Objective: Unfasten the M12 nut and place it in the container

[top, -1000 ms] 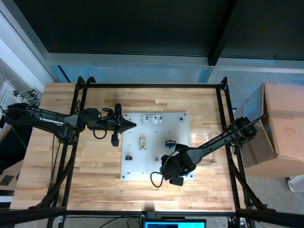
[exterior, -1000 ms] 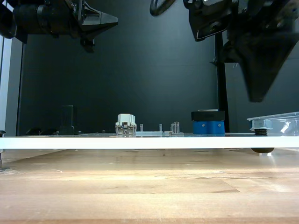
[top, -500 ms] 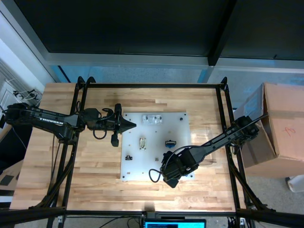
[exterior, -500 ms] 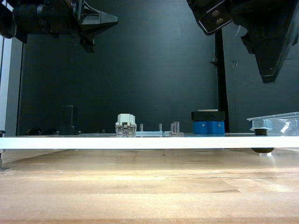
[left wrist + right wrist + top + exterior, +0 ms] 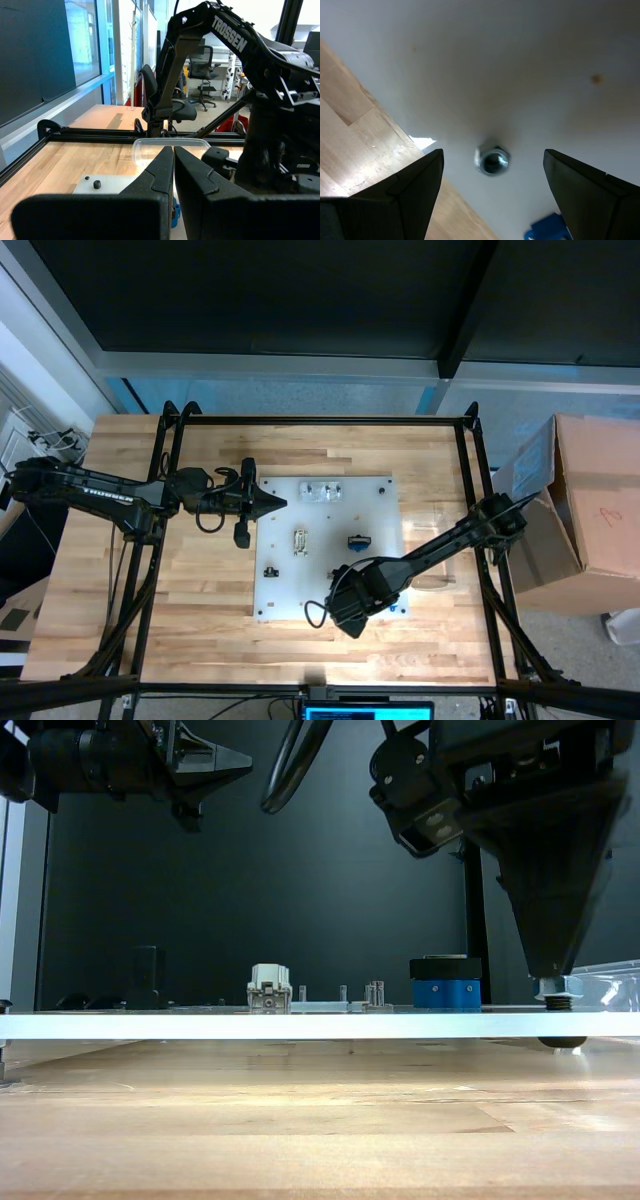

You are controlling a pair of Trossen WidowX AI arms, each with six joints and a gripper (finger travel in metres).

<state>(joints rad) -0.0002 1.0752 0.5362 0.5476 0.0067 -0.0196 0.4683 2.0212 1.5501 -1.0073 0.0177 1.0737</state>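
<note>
left pincer (image 5: 282, 504): raised, level, fingers together | right pincer (image 5: 490, 153): low, pointing down, fingers spread wide

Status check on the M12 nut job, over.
Left gripper shut, aloft over board's left edge. Right gripper open, poised directly over nut. Nut on its stud, not in container.

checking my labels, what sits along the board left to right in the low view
dark post → grey connector → clear pegs → blue block → nut on its stud. left gripper hangs shut high over the left end; right gripper open, just above the nut.
</note>
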